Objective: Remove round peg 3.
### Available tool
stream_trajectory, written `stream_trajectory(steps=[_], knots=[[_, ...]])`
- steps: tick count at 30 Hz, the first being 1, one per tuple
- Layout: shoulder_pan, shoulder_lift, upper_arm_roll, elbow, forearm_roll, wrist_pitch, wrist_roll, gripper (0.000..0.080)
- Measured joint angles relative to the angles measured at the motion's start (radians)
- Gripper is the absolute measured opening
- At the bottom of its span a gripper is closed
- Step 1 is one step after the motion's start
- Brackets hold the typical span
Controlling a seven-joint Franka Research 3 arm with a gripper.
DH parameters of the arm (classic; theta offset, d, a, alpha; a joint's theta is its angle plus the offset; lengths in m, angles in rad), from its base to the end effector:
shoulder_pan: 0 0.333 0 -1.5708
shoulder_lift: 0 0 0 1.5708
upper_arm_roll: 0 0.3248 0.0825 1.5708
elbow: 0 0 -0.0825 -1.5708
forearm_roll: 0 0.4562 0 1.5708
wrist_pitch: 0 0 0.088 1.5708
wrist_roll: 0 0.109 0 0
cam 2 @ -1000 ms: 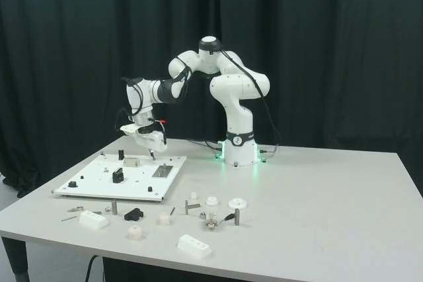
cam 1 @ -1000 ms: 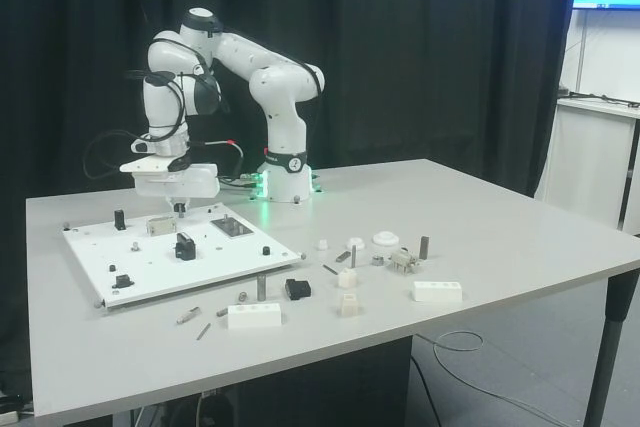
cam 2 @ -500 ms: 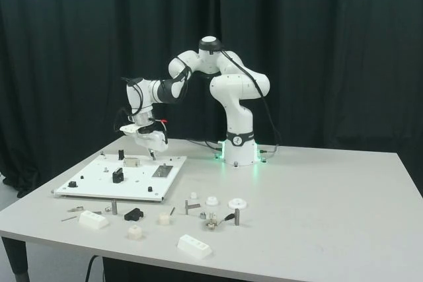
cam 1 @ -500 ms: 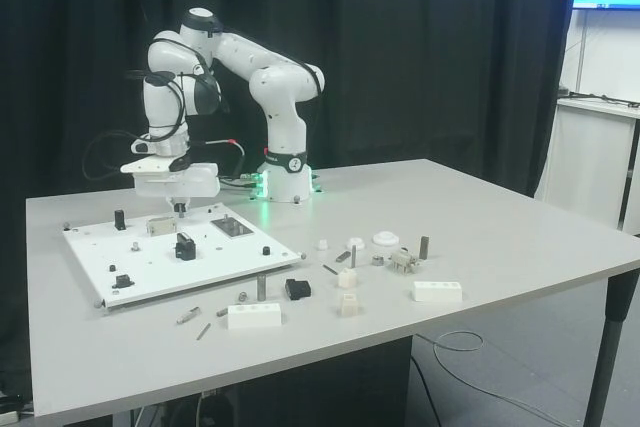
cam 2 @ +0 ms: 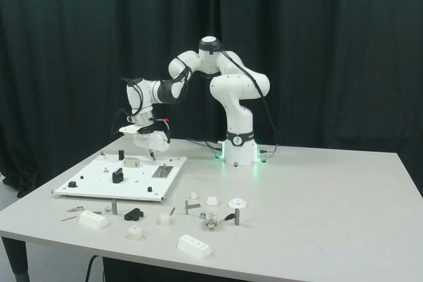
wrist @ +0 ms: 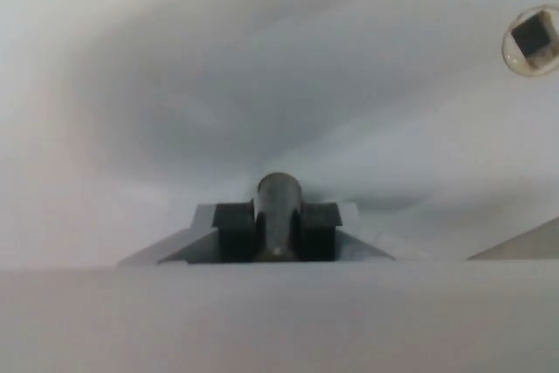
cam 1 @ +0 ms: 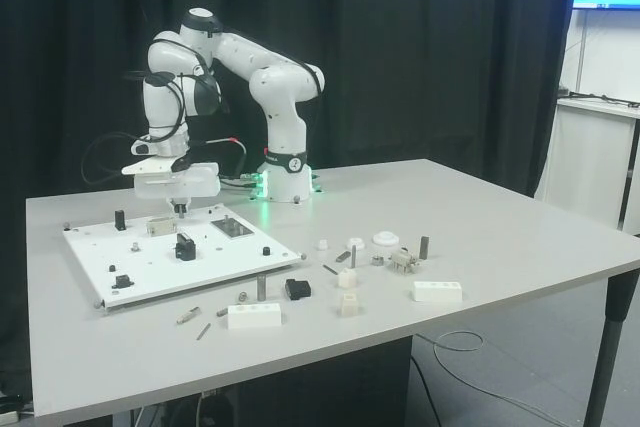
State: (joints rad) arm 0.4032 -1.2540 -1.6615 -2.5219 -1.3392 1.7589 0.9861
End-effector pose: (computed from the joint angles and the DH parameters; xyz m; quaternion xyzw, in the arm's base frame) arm 0.2248 -0.3932 0.1795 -0.8043 0.5886 0.0761 0.0303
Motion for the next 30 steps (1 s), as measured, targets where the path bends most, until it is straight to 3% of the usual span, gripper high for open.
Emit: stream_trajectory(steps=[9,30], knots=[[-0.005,0.0,0.0,-0.003,0.0,0.008,-0.031,0.0106],[-0.016,0.0,-0.002,-0.006,0.004,0.018,0.225,0.0106]])
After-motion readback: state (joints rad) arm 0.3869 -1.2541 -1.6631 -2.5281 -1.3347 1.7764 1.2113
